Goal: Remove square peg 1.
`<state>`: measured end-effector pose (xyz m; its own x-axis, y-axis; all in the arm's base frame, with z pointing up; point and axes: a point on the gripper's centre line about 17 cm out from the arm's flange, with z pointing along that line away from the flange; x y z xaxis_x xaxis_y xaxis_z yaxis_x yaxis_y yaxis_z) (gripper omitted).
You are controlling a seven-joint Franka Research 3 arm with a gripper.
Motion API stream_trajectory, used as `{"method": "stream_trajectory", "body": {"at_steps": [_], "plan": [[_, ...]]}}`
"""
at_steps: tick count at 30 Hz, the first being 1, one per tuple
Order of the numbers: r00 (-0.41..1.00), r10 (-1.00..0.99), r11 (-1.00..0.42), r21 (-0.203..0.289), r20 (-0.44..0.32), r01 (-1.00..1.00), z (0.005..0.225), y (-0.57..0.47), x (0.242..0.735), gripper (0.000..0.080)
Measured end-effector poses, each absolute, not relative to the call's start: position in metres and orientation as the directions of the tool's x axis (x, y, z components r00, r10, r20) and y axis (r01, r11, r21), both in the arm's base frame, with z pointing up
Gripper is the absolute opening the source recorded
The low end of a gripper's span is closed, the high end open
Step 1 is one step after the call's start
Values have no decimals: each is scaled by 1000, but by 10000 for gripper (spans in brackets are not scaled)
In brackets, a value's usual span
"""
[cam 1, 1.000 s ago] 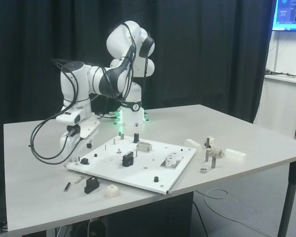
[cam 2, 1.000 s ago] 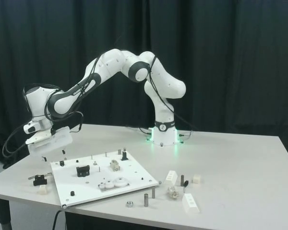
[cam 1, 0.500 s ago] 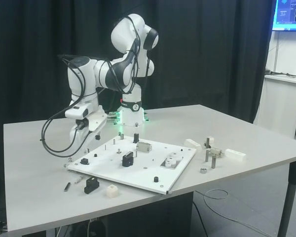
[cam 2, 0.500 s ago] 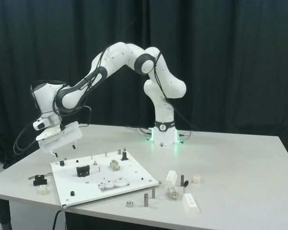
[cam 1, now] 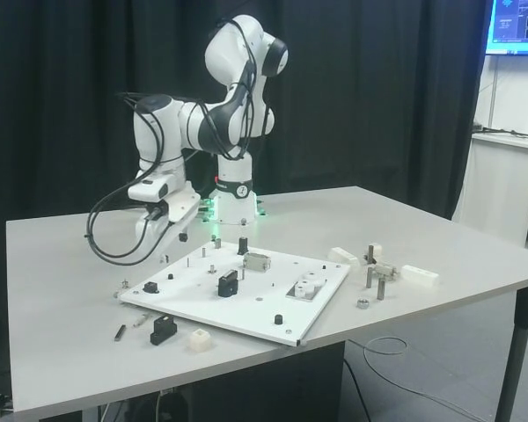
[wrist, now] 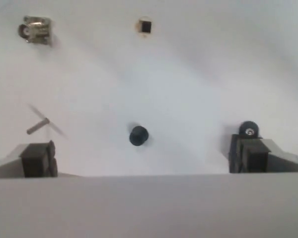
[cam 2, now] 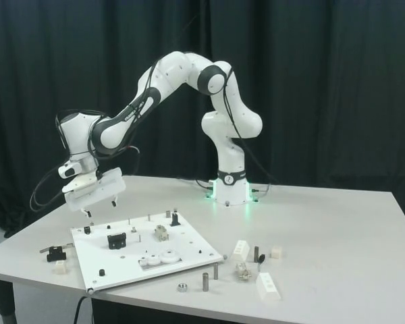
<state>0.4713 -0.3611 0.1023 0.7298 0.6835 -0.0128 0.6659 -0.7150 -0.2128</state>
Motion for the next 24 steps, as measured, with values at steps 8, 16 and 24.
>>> {"method": "stream_trajectory", "body": {"at_steps": [8, 16, 24], "plan": [[751, 660, -734, -210, 2, 645, 104, -340, 471, 800], [762, 648, -744, -206, 15, 636, 107, -310, 482, 800], [793, 609, -777, -195, 12, 599, 111, -283, 494, 800]]}}
